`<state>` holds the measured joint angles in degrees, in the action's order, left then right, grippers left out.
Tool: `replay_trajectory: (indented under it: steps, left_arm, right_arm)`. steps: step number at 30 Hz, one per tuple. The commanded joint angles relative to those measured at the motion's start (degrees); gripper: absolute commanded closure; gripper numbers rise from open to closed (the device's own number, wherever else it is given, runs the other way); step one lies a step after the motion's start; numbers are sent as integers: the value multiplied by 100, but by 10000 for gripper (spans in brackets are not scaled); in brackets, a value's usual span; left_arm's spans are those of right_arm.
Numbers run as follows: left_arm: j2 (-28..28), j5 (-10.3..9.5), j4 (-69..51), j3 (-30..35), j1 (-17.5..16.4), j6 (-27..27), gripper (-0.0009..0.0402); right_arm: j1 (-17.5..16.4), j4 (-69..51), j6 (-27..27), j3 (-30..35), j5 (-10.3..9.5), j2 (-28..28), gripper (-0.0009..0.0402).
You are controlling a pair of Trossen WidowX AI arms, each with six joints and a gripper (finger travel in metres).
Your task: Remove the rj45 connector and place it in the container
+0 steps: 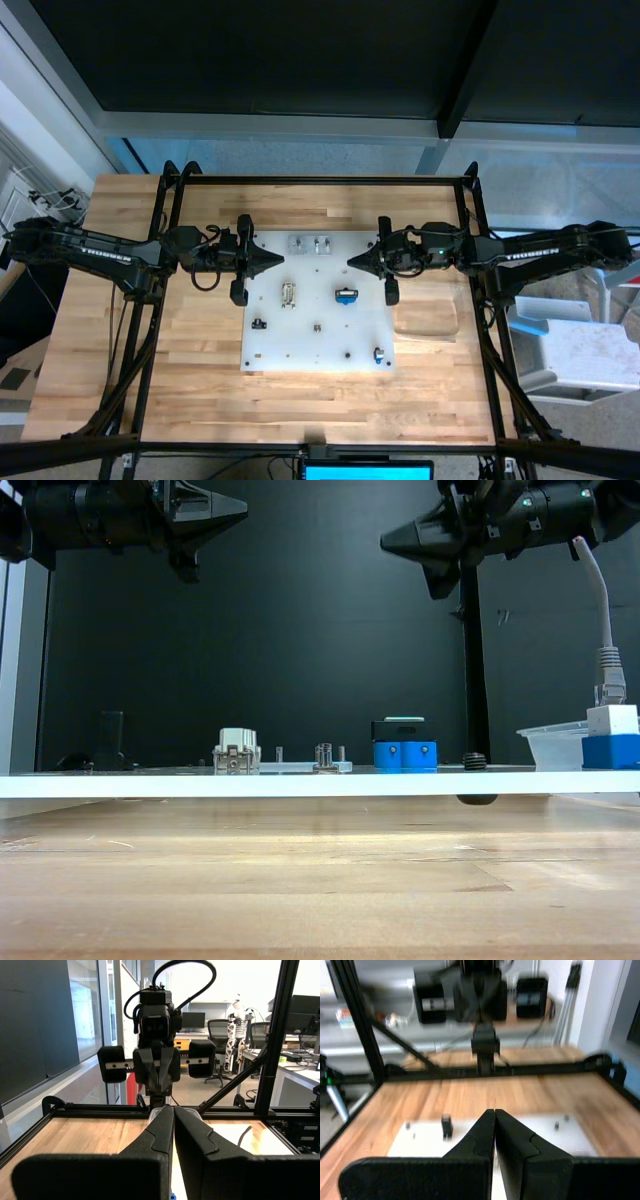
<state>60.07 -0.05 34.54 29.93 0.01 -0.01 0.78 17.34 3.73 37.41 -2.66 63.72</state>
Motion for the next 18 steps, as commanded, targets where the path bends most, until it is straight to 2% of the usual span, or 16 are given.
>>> replay_trajectory:
  steps: [1,6,9,15,18]
  left_arm:
    - [2,2,0,2,0,0,393]
    - [2,2,0,2,-2,0,393]
    - [4,2,0,2,0,0,393]
    - [4,2,0,2,-2,0,393]
    - [2,2,0,2,-2,0,393]
  right_arm:
    - [-61,-660,48,201,9,2,393]
    - [-166,-1849,87,584,55,24,393]
    - [-262,-2599,81,868,334,59,393]
    - [-402,-3963,31,1467,391,269,393]
    - [-555,-4446,33,1681,636,389,393]
